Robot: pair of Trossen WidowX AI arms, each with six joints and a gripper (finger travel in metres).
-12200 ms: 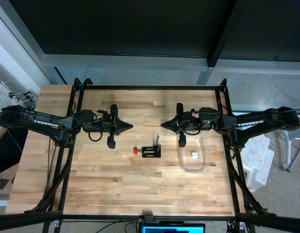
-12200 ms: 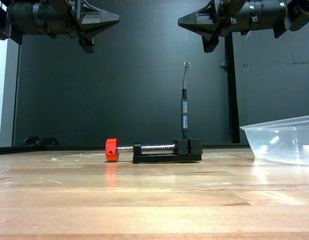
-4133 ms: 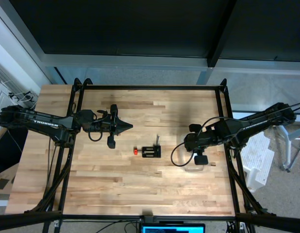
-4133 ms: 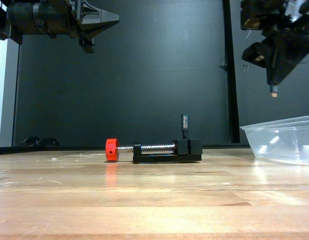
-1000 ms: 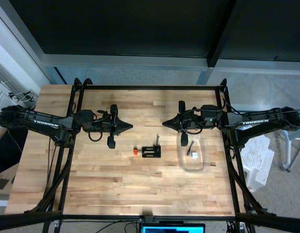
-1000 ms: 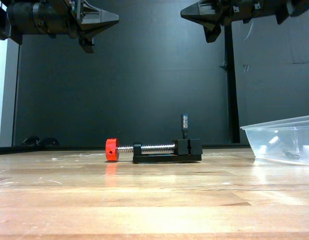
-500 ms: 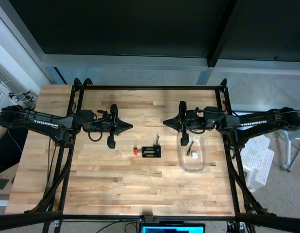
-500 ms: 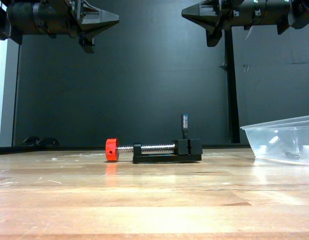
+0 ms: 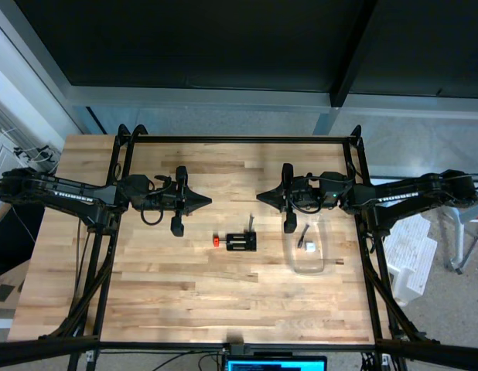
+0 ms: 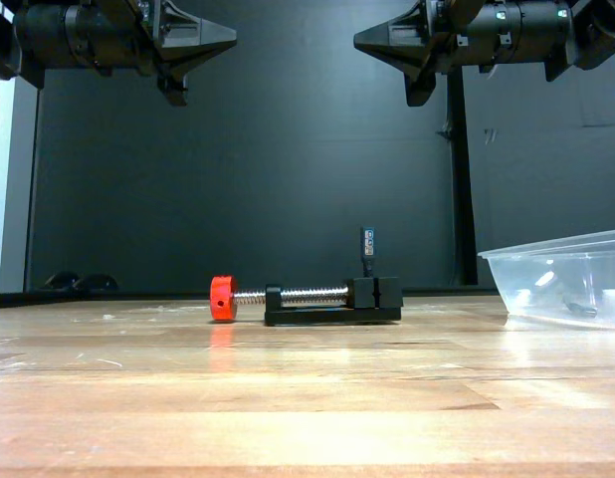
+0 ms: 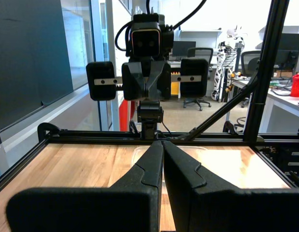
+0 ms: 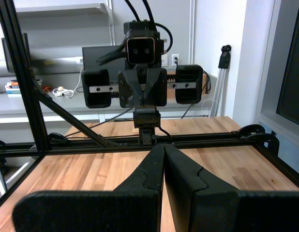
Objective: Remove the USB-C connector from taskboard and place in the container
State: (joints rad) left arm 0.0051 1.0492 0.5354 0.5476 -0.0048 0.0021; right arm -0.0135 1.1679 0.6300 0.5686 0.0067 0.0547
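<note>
At the far left the left gripper [image 9: 209, 202] hangs high above the pale wooden table [image 9: 185, 301], level and pointing right, exactly where it was in every earlier view; its own camera shows the two fingers pressed together with nothing between them [image 11: 162, 145]. Right of it and nearer, the small black block taskboard [image 9: 239, 241] with its orange-red knob [image 10: 222, 298] at the left end sits unmoved, with only a short dark upright stub [image 10: 367, 249] standing at its right end. Further right, the right gripper [image 9: 259, 199] is what has changed. About four seconds ago it was tilted down over the tray with something small at its tip. Now it is raised and level, pointing left at the other gripper, having slid slightly left in the last half second. Its claw is pinched closed and empty [image 12: 164, 147]. At the right, the clear oblong plastic container [image 9: 288, 253] holds the slim dark USB-C connector [image 9: 303, 234], lying loose on the tray floor just beside a small white block [image 9: 308, 247]; from table height it shows faintly through the wall [image 10: 578, 309]. I judge the placing done, with both arms in mirrored rest poses and nothing left to carry.
</note>
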